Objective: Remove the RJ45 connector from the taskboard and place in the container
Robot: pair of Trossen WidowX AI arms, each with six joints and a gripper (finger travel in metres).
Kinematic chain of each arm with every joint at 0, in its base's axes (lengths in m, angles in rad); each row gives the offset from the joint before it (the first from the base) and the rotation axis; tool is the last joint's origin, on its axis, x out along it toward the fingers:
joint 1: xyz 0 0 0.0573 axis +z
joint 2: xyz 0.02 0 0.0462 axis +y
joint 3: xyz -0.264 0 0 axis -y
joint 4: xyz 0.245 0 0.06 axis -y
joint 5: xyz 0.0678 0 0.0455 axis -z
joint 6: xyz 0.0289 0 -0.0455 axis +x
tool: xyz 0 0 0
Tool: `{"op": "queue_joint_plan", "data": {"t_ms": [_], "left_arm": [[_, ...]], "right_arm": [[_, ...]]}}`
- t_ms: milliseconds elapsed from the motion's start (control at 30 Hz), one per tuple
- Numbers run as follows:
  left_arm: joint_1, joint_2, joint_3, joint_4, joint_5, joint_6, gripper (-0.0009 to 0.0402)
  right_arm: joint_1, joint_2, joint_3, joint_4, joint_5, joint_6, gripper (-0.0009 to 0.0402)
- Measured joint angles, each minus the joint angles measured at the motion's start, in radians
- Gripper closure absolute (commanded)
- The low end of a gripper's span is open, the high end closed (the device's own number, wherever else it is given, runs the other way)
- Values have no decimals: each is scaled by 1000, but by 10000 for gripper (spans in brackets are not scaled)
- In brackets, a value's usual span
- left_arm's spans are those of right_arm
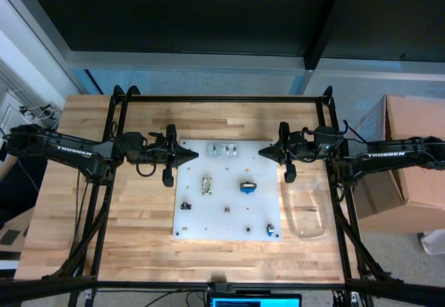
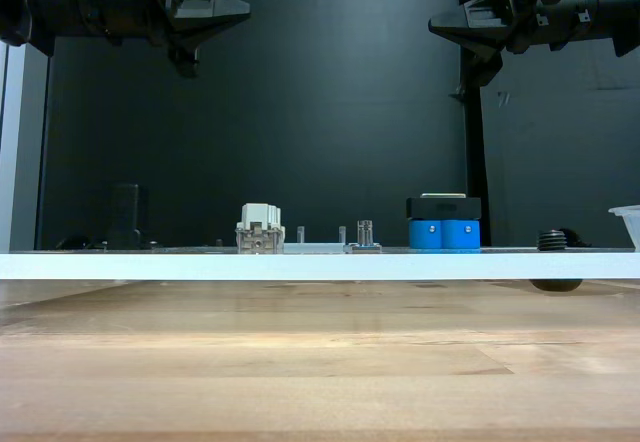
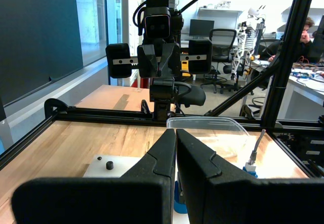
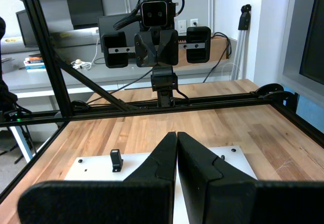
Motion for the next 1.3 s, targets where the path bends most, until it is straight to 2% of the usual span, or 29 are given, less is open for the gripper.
{"op": "queue_joint_plan", "data": {"t_ms": [500, 633, 767, 933, 1000, 1300], "left_arm": [[0, 0, 0, 0, 0, 0, 393], [0, 0, 0, 0, 0, 0, 393], [0, 0, 0, 0, 0, 0, 393], [0, 0, 0, 0, 0, 0, 393], [0, 0, 0, 0, 0, 0, 393], [0, 0, 0, 0, 0, 0, 393]], "right_arm": [[0, -1, 2, 3, 0, 3, 394], [19, -3, 39, -52, 10, 24, 394], [85, 2, 127, -248, 85, -1, 394], [209, 26, 240, -504, 213, -5, 393], [263, 40, 280, -589, 249, -1, 393], [473, 157, 446, -887, 402, 155, 393]]}}
